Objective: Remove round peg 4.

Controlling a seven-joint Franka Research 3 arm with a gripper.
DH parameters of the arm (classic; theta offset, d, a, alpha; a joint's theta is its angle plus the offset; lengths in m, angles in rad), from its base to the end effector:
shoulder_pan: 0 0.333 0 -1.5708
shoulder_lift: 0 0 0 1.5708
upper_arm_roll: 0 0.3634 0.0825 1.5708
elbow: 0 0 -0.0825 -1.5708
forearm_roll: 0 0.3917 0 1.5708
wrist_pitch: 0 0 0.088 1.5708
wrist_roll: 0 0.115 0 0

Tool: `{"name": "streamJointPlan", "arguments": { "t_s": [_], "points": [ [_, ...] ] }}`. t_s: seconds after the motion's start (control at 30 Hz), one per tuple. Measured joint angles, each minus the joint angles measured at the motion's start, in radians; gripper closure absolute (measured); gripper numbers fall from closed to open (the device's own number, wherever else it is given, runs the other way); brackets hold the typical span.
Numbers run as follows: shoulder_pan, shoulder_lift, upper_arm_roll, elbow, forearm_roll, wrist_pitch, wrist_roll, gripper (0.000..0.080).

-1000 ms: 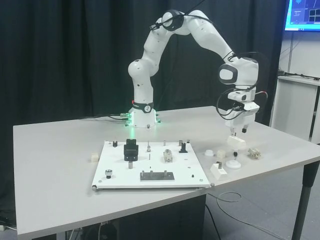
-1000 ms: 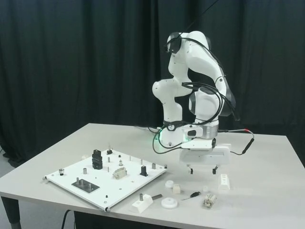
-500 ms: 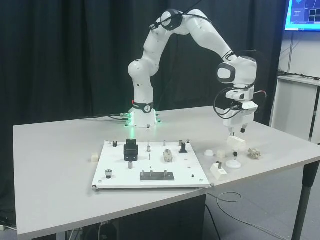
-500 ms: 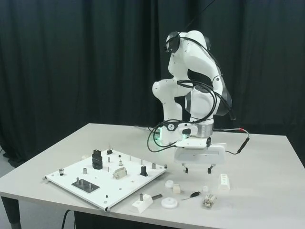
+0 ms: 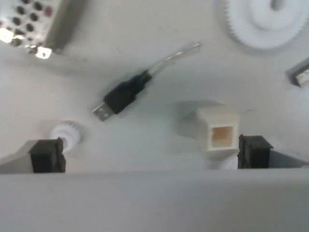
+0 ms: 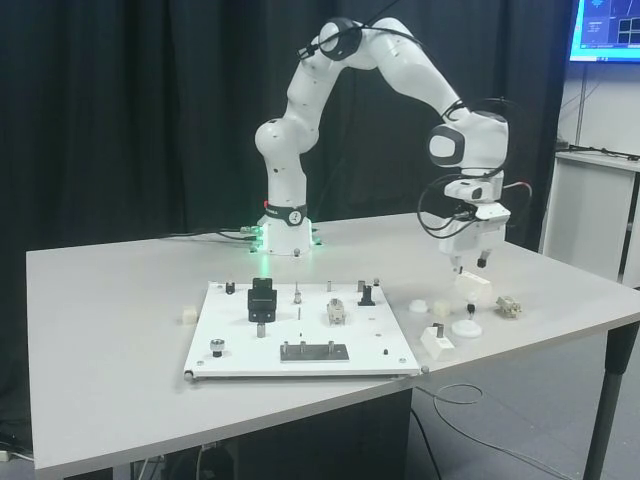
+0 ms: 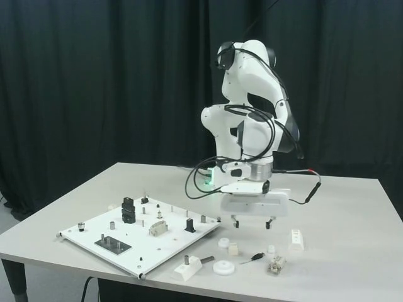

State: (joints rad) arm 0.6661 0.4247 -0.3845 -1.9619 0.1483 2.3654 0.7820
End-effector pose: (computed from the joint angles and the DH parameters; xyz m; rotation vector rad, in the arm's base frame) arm 0.6098 0.1950 0.3024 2.9784 -0.8787 0.0605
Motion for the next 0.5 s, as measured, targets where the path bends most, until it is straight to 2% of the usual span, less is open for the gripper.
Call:
{"name": "streamJointPlan", "arguments": {
  "t_s": [0.3,0.5],
  "points": [
    [-0.031,-0.004,-0.039,0.000,-0.005,-0.008,0.000,0.0003],
    [-0.060,-0.017,-0.080,-0.003,-0.045,-0.038,0.000,0.0003]
  ]
}}
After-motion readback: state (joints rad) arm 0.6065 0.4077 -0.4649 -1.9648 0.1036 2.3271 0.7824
